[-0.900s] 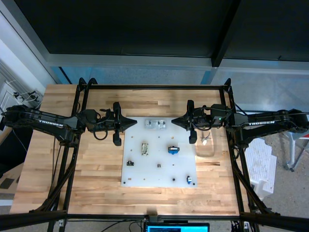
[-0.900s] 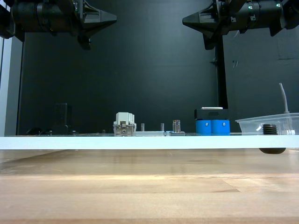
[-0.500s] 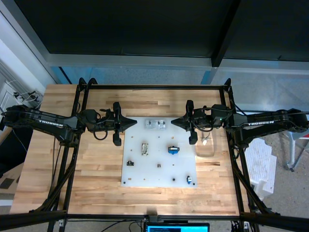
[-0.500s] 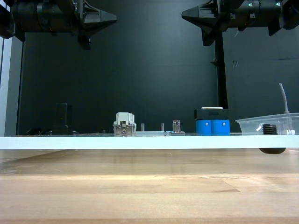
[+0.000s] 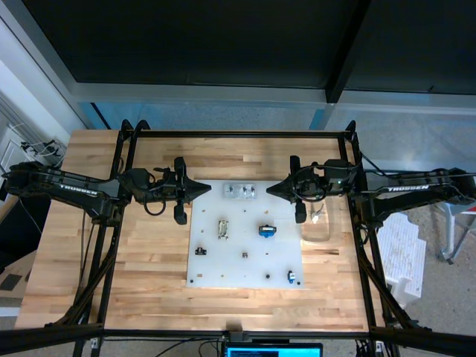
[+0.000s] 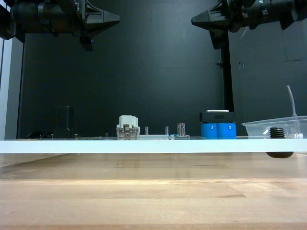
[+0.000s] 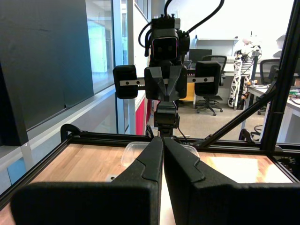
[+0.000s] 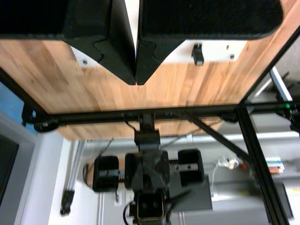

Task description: Pick the RJ45 connector and install on taskboard

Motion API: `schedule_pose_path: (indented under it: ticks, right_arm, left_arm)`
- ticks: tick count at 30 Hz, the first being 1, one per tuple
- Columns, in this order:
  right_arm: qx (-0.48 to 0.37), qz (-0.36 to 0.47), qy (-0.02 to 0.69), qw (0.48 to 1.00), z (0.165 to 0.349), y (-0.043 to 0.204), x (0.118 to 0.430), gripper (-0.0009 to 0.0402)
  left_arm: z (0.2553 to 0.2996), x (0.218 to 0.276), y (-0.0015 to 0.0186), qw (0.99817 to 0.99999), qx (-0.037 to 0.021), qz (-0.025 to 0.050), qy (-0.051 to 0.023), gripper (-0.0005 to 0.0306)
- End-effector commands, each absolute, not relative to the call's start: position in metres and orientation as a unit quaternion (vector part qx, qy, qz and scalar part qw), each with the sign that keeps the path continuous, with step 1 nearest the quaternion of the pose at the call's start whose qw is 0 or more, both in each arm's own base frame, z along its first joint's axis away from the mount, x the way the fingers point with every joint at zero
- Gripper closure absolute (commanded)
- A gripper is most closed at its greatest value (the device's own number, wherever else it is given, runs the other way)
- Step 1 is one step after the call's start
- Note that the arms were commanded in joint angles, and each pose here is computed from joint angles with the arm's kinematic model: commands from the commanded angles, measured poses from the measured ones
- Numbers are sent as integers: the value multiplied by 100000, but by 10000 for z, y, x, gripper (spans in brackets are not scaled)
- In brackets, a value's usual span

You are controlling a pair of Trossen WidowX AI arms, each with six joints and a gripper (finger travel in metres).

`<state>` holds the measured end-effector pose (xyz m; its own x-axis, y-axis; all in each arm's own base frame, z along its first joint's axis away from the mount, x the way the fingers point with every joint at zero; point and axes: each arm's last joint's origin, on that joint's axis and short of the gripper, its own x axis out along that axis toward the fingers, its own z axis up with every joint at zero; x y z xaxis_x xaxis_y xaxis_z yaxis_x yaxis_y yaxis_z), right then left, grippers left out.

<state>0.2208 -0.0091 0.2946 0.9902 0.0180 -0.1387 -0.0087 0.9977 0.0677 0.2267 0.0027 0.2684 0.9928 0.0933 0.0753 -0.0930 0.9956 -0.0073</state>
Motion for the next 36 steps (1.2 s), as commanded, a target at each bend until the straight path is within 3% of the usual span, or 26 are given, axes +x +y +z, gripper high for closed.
schedule_pose_path:
  ticks: [1,18,29,36]
  right_arm:
    - [3161,598,9857,99461,3015,-86,2134,393]
    - [524,17,31763,94820,3286,-73,1699,393]
    - [887,-4836,41265,90956,3464,-86,1432,393]
    - [29,-6427,47809,87596,3440,-90,1287,393]
  left_arm:
    - [2685,2267,28,99818,-187,4687,-3801,300]
    - [2685,2267,28,99818,-187,4687,-3801,300]
    - [2685,2267,27,99819,-187,4668,-3801,300]
    - [2686,2267,27,99818,-168,4668,-3819,300]
